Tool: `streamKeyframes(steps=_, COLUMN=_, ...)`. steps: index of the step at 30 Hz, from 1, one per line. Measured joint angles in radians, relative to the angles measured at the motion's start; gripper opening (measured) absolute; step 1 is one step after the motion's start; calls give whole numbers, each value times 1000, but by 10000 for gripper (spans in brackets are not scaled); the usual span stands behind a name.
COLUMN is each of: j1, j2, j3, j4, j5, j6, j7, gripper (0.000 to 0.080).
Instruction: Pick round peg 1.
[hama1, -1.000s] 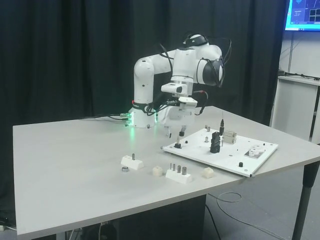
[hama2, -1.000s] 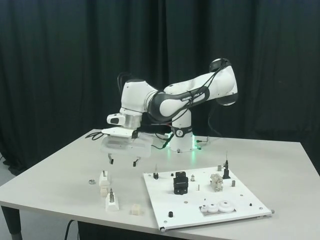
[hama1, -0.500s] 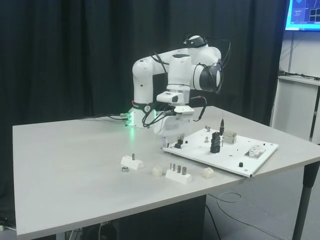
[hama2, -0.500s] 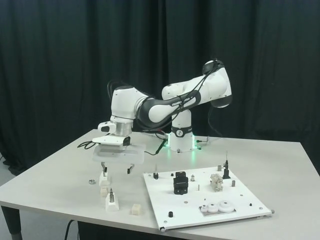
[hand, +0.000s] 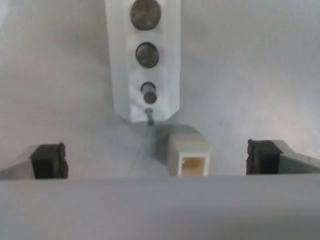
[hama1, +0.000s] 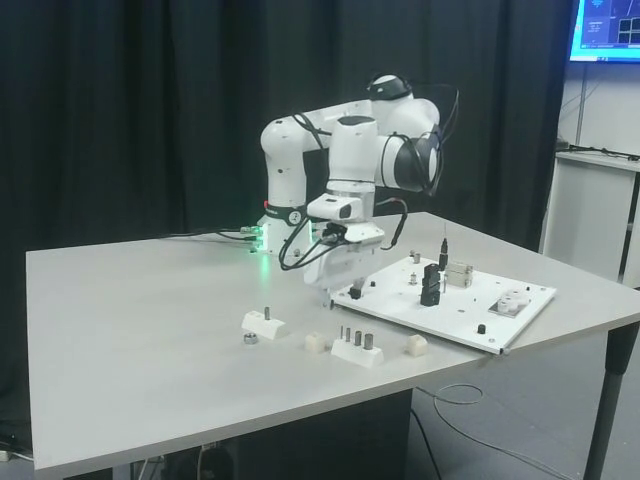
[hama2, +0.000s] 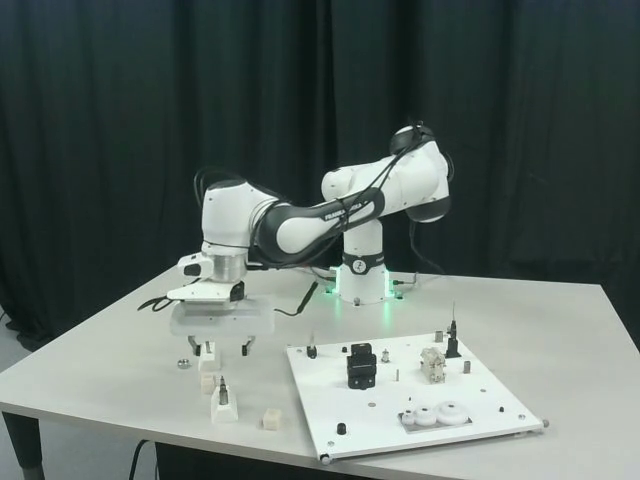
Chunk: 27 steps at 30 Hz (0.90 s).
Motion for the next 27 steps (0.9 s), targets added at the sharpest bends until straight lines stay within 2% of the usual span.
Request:
streamKeyframes(steps=14, j1=-93, j2=12, j3=45, j4=106, j5=-9, j6=-26, j7=0, gripper=800)
streamKeyframes(steps=27, j1=-126, j2=20, j3=85, j4=134, j5=-54, j6=-26, j7=-4, gripper=800)
